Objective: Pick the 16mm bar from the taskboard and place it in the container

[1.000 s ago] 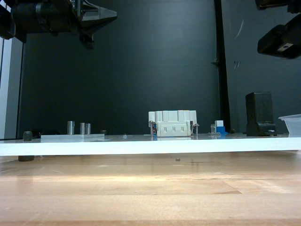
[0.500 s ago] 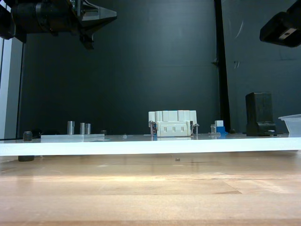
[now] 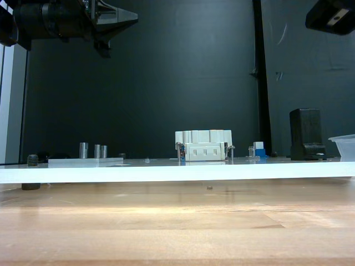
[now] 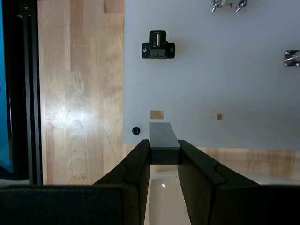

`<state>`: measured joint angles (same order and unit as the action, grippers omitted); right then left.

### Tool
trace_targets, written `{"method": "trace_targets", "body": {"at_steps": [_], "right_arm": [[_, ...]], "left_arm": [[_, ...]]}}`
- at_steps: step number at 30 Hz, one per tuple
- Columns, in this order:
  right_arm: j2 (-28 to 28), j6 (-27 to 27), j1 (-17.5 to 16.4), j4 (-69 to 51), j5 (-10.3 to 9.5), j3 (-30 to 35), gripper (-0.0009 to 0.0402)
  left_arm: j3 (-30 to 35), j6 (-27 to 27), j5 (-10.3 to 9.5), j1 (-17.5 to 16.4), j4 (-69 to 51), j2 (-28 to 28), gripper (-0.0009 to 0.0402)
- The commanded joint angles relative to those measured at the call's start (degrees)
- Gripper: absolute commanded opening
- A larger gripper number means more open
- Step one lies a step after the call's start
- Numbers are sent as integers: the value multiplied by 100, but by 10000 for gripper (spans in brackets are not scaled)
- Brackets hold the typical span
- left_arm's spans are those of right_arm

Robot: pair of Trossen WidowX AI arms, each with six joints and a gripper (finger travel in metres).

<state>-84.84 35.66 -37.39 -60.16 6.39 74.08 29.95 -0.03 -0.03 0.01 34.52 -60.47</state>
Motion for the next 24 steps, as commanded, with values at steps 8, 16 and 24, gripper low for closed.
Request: {"method": "trace_targets", "body": {"at_steps": [8,16,24], "right_arm": [[-7,-7,0,-243,7,131,23],[-7,11,0,-247,4,-44,23],[103,103,46,-450,9,-61,23]], "left_arm": [[0,2,2,0,2,-2,0],[0,2,2,-2,2,-2,0],[0,2,2,0,2,-2,0]]}}
